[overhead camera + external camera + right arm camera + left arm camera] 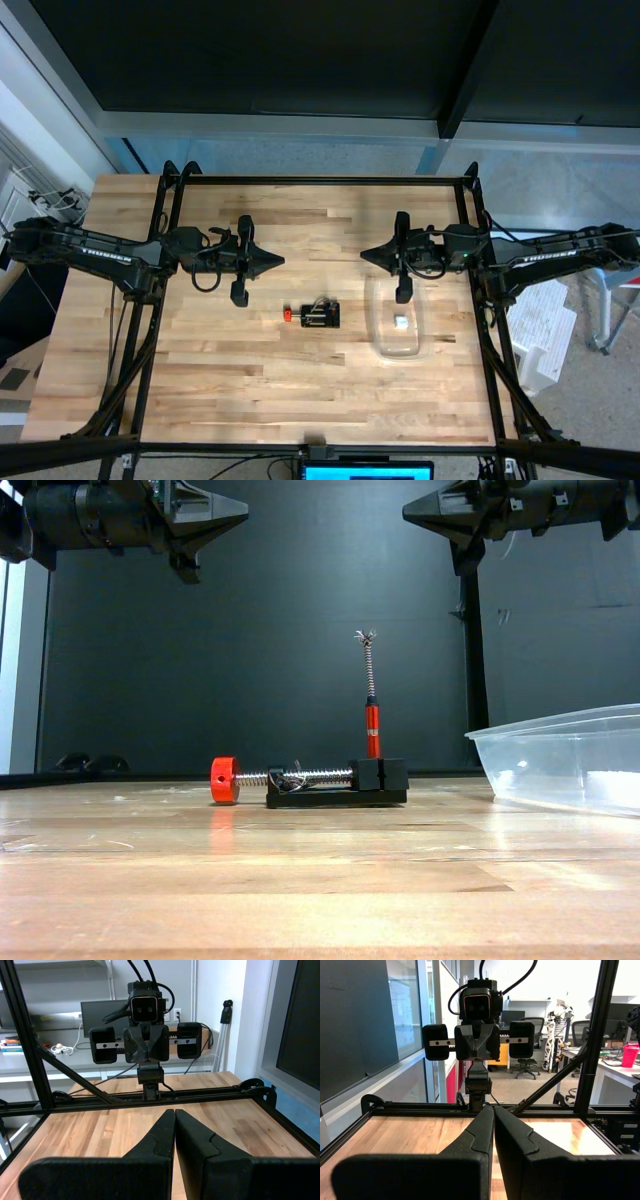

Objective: Pick the RCA connector and install on taskboard

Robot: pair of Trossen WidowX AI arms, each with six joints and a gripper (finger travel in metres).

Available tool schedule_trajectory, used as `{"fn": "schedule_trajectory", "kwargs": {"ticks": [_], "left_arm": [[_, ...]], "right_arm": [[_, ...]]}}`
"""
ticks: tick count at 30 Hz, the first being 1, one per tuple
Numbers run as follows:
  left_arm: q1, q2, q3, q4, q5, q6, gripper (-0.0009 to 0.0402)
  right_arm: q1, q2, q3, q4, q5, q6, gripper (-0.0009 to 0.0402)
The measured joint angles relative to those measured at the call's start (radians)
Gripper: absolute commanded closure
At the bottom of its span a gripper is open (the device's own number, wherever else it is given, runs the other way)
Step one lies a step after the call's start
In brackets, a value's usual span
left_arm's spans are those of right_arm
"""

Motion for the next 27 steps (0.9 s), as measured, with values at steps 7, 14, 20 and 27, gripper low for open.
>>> {"fn": "schedule_trajectory", "kwargs": {"ticks": [7,14,20,27], "left_arm": [[0.000,0.000,0.000,0.000,0.000,0.000,0.0393],[0.000,0.000,0.000,0.000,0.000,0.000,0.0393],[0.000,0.000,0.000,0.000,0.000,0.000,0.0393],[0.000,0.000,0.000,0.000,0.000,0.000,0.0393]], "right_arm": [[0.000,-0.024,-0.014,0.010,-0.002,0.013,0.0393],[0.000,-0.028,-0.045,0.038,-0.003,0.019,0.0393],[0.000,-0.028,-0.044,0.038,-0.018,0.021,0.0393],[0.000,-0.029,-0.041,0.038,-0.018,0.020,0.0393]]}}
